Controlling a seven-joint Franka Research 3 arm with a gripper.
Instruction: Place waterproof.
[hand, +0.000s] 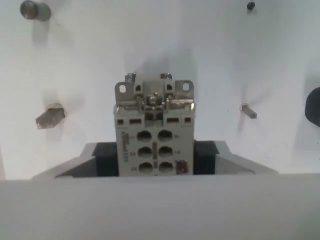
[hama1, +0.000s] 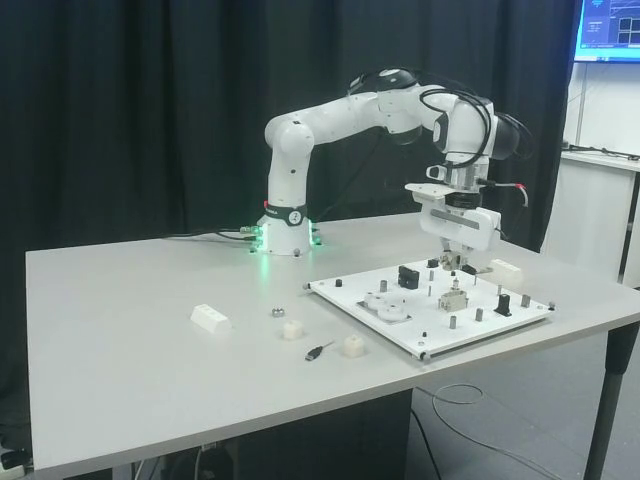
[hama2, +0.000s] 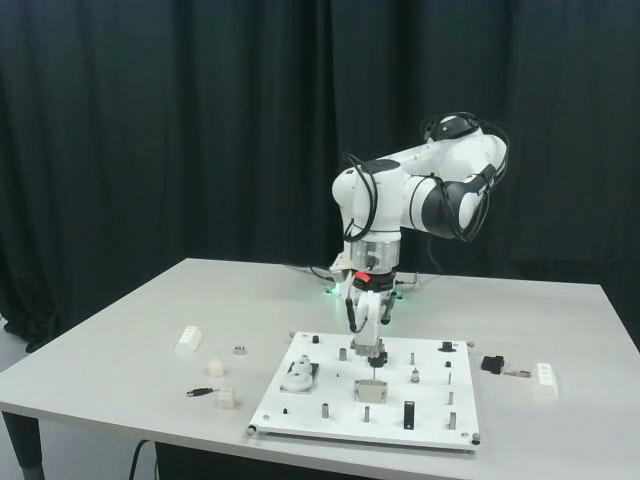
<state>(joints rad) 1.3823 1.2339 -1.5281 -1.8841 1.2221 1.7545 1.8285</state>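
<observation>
My gripper (hama1: 452, 263) hovers above the waterproof connector (hand: 154, 131) on the white board (hama1: 430, 310), finger state I cannot tell; rigid, light, best pinched across its flat sides

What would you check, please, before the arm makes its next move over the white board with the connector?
1. Gripper is above the white board, not the bare table: ok.
2. Connector sits in the middle of the wrist view, in line with the gripper: ok.
3. Connector stands on the board, below the gripper, in the first room view: ok.
4. Whether the fingers hold the connector or have let go: cannot tell.
5. Pegs on either side of the connector stand apart from it: ok.
6. Loose white blocks on the table lie away from the board: ok.
</observation>
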